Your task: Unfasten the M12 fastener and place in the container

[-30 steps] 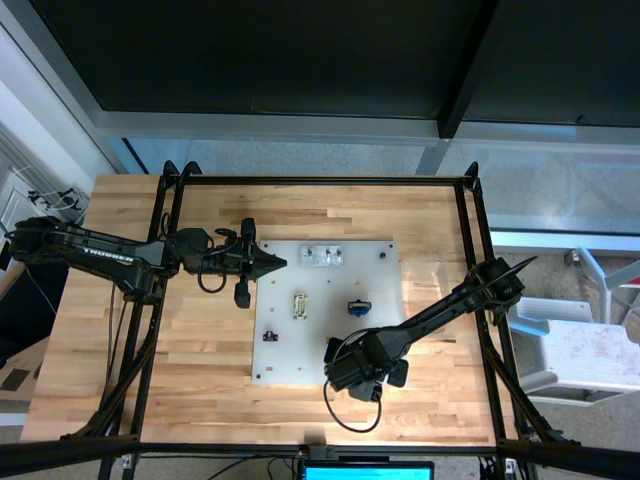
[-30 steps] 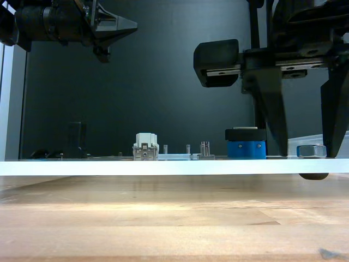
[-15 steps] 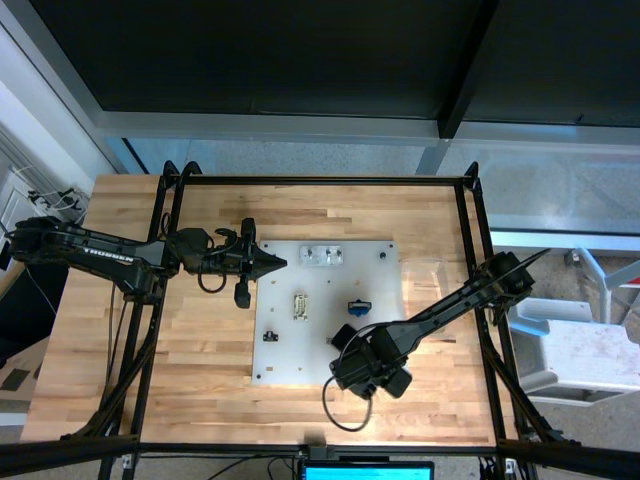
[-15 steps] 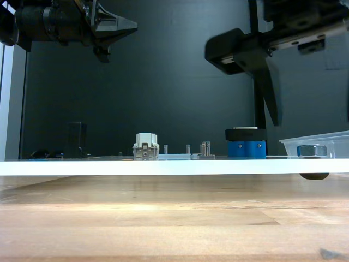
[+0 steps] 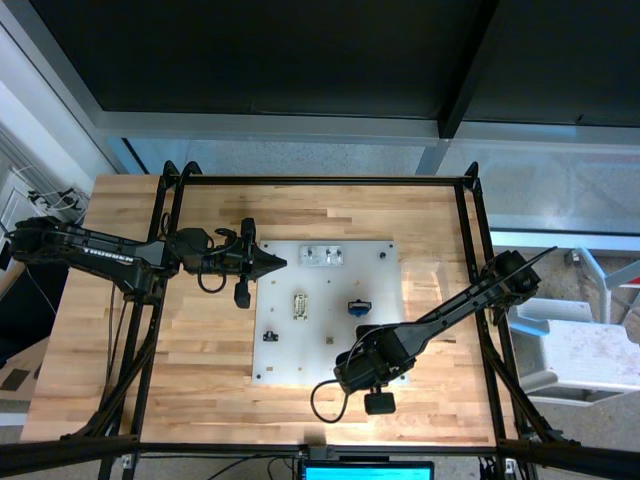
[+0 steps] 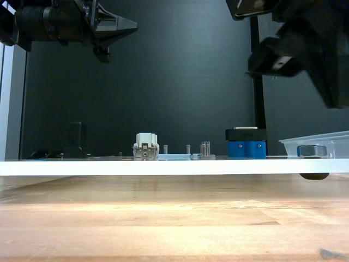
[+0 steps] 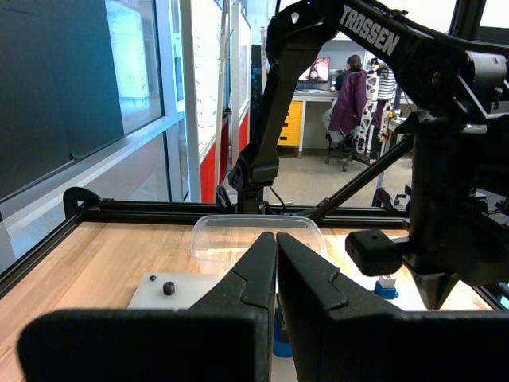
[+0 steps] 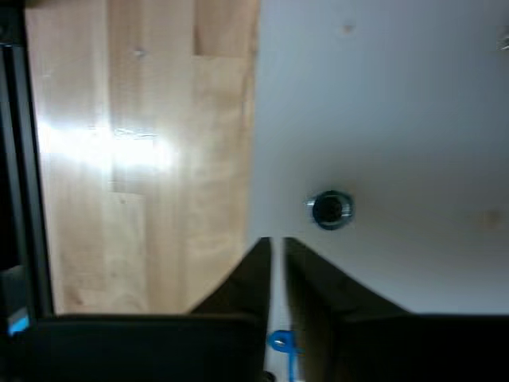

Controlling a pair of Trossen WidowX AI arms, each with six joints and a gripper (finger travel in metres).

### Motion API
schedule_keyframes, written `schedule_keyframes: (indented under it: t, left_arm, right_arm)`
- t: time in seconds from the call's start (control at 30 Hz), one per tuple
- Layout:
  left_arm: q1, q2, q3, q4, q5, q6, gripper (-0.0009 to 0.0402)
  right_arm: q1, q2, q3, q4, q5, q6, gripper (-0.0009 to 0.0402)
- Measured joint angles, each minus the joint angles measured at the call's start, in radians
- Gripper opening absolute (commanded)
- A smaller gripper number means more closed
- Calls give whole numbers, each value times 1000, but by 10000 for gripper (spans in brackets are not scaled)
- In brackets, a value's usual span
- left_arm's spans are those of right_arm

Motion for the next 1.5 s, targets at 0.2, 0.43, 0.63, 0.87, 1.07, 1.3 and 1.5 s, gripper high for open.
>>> schedule_keyframes:
  t: [0.2,0.43,0.63,0.87,1.07,1.3,1.5]
  left_arm:
    - [0,0,0,0,0,0,0]
    - [0,0,0,0,0,0,0]
    - [0,0,0,0,0,0,0]
    - [0,0,0,0,0,0,0]
    - [0,0,0,0,0,0,0]
    - [0,0,0,0,0,0,0]
    - [0,0,0,0,0,0,0]
  right_arm:
    - [2,0,-31,27,-13,7,-1]
    - [2,0,-94,112,-14,25,0]
    - [2,0,-123,144,-11,22,0]
    - [1,0,-132,145,15,18,0]
    - [2,0,-139,151,39,20,0]
    - [2,0,-140,149,48,27,0]
    - [2,0,-140,140,60,27,0]
